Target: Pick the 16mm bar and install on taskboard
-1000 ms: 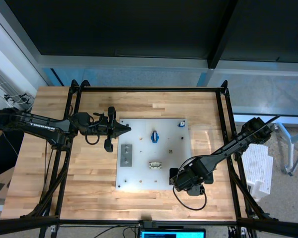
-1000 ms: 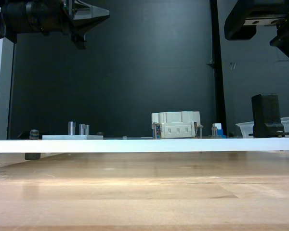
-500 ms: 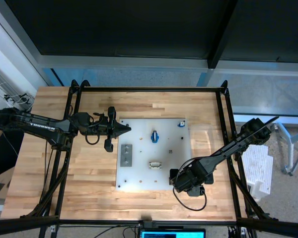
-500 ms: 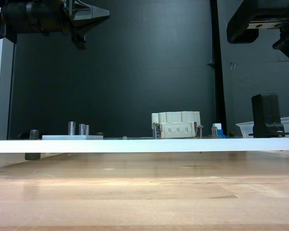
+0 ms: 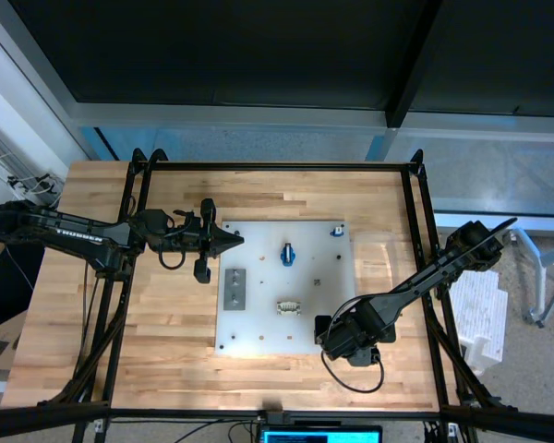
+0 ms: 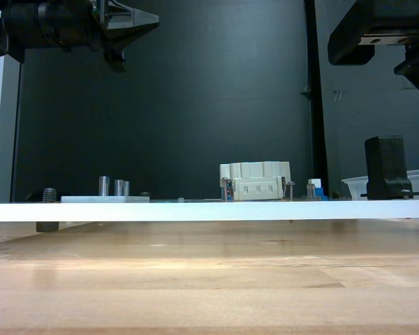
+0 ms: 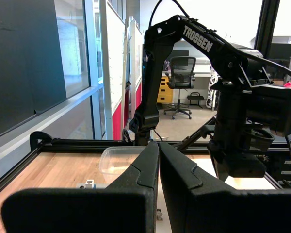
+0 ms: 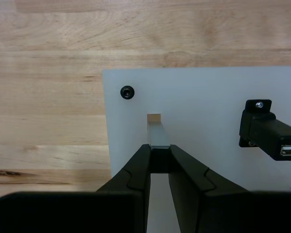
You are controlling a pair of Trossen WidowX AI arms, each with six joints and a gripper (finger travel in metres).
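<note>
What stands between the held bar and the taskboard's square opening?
Nothing visible: the right tool, over the taskboard's near right corner, holds the 16mm bar lined up with the square opening. The left tool hangs shut over its far left edge.

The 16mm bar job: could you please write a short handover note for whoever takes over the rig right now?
Left gripper: shut, empty, parked high over the far left corner of the taskboard.
Right gripper: shut on the 16mm bar, above the board beside a corner screw.
Done: bar picked.
Left: the bar points at a small square opening; if that is its seat, lower it in and release.
</note>
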